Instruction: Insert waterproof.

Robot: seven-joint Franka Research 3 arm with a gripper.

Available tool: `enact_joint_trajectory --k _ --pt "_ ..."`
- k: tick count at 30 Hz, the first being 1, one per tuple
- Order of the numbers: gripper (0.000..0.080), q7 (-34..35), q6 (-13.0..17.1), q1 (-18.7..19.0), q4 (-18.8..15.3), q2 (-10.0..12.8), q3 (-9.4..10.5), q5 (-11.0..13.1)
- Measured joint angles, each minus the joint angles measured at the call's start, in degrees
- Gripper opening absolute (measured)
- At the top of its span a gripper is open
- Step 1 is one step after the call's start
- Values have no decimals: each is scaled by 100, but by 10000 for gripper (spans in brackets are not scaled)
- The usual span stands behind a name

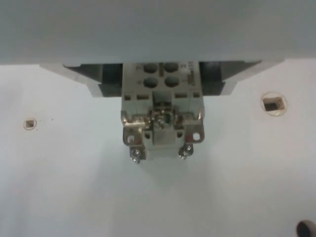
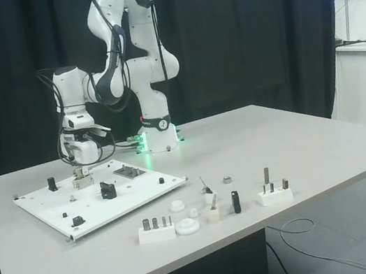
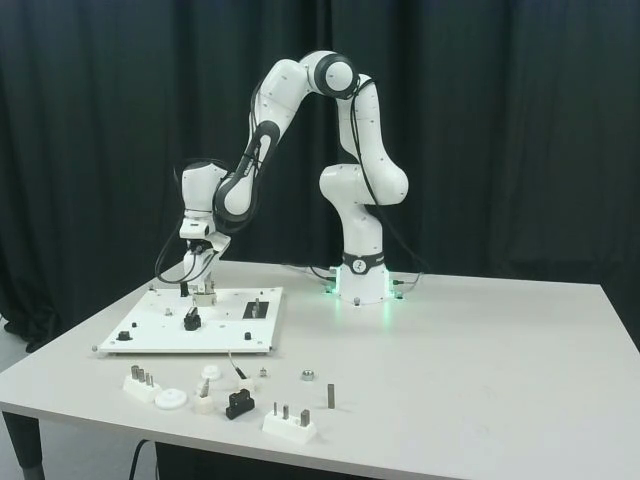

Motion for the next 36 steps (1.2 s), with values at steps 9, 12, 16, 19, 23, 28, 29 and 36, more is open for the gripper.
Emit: enact_joint_trajectory --k 9,12,16,19,23,28,29,36 --pt "314 0 -1 0 -4 -5 0 0" --pt "314 -1 -1 0 -4 -5 0 0" --pt "314 -6 1 0 -4 -5 0 0" --pt "314 -8 2 0 -4 -5 0 0" --pt "314 -9 9 0 -4 -5 0 0" --pt "314 -9 39 0 -4 -2 -7 0" --pt "314 -9 52 0 -4 -1 -8 0" --pt "314 -9 140 0 -3 44 2 27"
